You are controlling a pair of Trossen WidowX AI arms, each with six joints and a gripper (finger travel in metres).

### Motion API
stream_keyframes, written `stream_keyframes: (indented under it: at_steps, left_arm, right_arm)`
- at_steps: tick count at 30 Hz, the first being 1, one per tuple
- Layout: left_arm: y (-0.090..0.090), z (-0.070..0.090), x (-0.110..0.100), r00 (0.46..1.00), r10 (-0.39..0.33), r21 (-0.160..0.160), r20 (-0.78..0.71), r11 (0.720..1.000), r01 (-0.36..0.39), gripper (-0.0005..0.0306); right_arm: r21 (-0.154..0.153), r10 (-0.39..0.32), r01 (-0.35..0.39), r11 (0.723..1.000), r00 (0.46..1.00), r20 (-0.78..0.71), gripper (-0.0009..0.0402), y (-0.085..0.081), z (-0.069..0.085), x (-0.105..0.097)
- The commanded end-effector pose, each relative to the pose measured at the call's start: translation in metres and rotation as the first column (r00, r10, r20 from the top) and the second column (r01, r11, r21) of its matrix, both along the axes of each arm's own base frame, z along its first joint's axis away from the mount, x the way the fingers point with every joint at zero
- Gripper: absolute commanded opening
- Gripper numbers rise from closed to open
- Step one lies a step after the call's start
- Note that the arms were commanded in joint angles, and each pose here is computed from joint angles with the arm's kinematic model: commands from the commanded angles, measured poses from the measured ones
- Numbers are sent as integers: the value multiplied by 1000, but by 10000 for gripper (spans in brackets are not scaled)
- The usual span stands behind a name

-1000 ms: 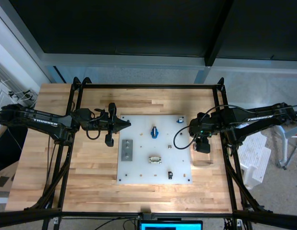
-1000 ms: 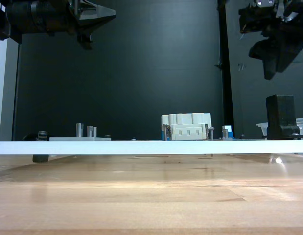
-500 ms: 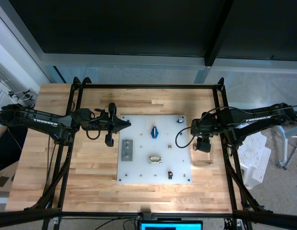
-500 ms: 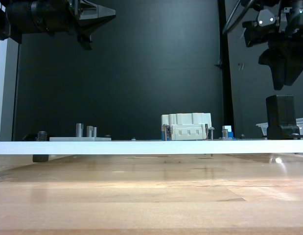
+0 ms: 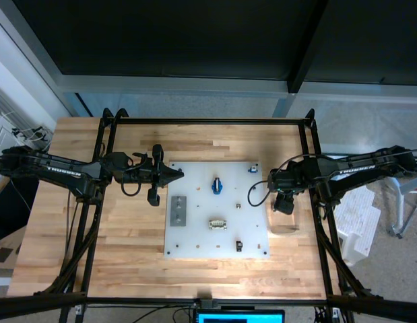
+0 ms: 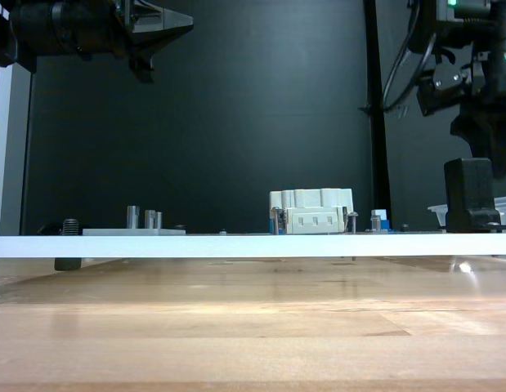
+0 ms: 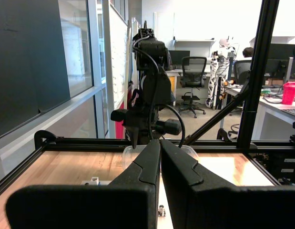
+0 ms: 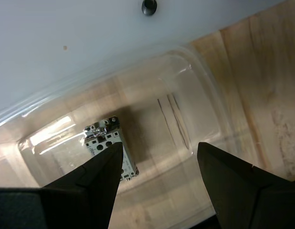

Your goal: Pick the HAN10E connector and install on the hub

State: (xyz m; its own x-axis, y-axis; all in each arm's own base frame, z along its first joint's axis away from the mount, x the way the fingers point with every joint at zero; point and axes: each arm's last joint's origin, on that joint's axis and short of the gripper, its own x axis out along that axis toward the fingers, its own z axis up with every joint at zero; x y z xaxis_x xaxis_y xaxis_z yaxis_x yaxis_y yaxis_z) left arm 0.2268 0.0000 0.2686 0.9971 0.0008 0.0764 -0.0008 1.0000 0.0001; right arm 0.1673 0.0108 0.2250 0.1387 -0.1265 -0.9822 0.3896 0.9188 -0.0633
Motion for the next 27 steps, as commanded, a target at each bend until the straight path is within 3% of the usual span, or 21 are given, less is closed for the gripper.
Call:
stream_keyframes:
  at_steps: [1,13,27]
  left_arm:
    - [0,0,0,1000,0,0,0,1000,0,0]
    - [0,0,0,1000,0,0,0,1000,0,0]
    - [0,0,0,1000,0,0,0,1000,0,0]
  right_arm:
    - [2,-15,15,1000,1000,-3,217,0,-8,-1]
    - [28,-84,83,996,996,34,217,0,-34,-3]
    - [29,-117,117,993,993,32,217,0,-50,-7]
